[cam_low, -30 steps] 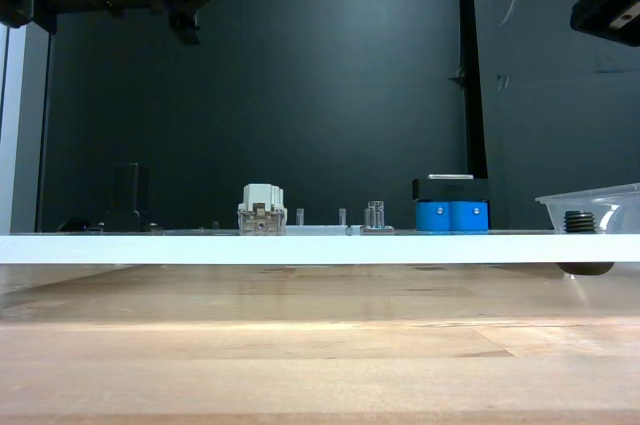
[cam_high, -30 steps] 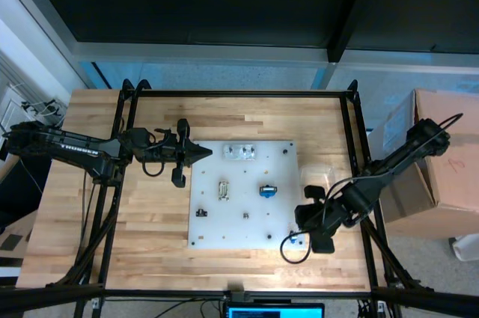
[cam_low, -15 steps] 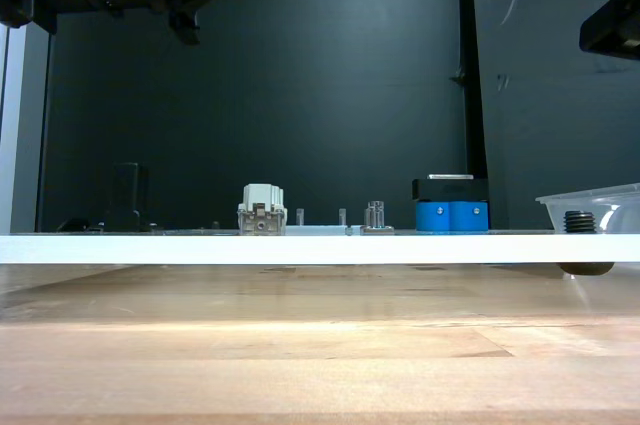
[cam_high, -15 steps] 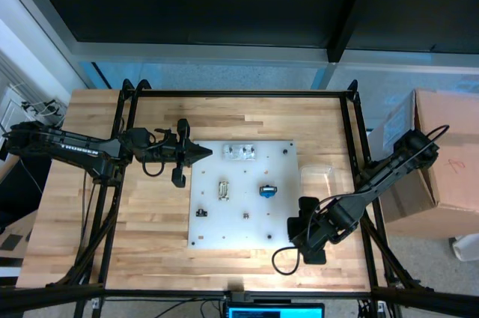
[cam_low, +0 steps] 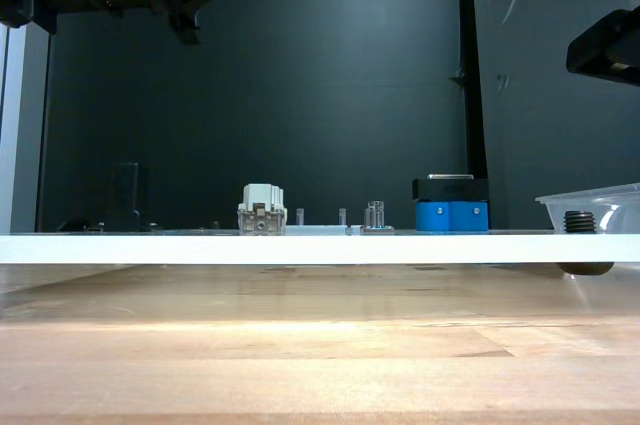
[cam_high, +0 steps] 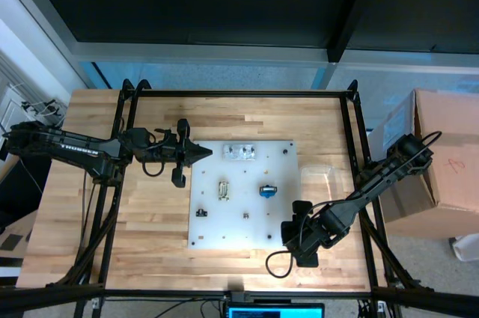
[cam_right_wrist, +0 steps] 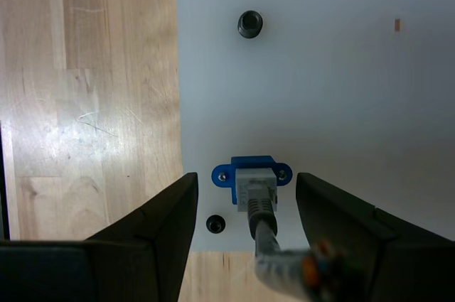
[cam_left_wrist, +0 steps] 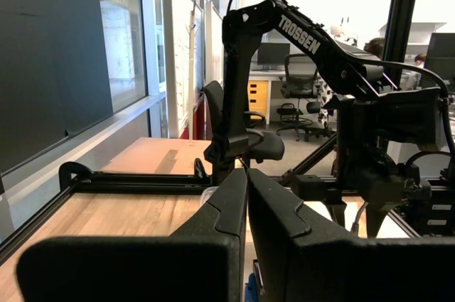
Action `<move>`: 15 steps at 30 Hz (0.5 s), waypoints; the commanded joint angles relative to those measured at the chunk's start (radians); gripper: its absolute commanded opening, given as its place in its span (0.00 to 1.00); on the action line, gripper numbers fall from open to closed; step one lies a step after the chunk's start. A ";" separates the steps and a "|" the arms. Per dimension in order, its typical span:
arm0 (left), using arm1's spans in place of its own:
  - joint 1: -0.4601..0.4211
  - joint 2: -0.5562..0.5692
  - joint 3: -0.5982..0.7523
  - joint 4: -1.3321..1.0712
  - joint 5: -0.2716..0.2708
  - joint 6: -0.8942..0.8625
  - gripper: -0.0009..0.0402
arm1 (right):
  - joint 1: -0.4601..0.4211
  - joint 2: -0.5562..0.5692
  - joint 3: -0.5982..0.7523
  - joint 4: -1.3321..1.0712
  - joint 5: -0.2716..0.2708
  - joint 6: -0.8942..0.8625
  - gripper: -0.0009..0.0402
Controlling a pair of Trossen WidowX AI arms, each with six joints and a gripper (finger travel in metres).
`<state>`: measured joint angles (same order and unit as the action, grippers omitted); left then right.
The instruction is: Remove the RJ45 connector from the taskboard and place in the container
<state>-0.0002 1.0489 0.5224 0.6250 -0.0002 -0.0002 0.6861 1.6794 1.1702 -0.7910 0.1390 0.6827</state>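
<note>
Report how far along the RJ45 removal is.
Done: nothing yet. In hand: the right gripper hovers open above the RJ45 connector, a finger either side, not touching. The connector sits fully in its blue mount. To do: grasp, pull out, carry to the container. The left gripper, shut, hangs over the board's far-left edge.

High view overhead, low view table-level, right wrist downward: all share taskboard point(cam_high: 232, 228).

Black arms point(cam_high: 67, 142), TROSSEN lettering point(cam_left_wrist: 301, 31), apparently looped cables point(cam_high: 277, 265)
</note>
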 commanded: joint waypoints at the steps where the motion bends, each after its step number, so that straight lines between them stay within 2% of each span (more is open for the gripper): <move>1: 0.000 0.000 0.000 0.000 0.000 0.000 0.02 | 0.000 0.000 -0.002 0.000 0.000 -0.009 0.42; 15: 0.000 0.000 0.000 0.000 0.000 0.000 0.02 | -0.001 0.000 -0.009 -0.004 0.000 -0.011 0.21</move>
<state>-0.0002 1.0489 0.5228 0.6250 0.0002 -0.0002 0.6849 1.6794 1.1614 -0.7944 0.1417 0.6708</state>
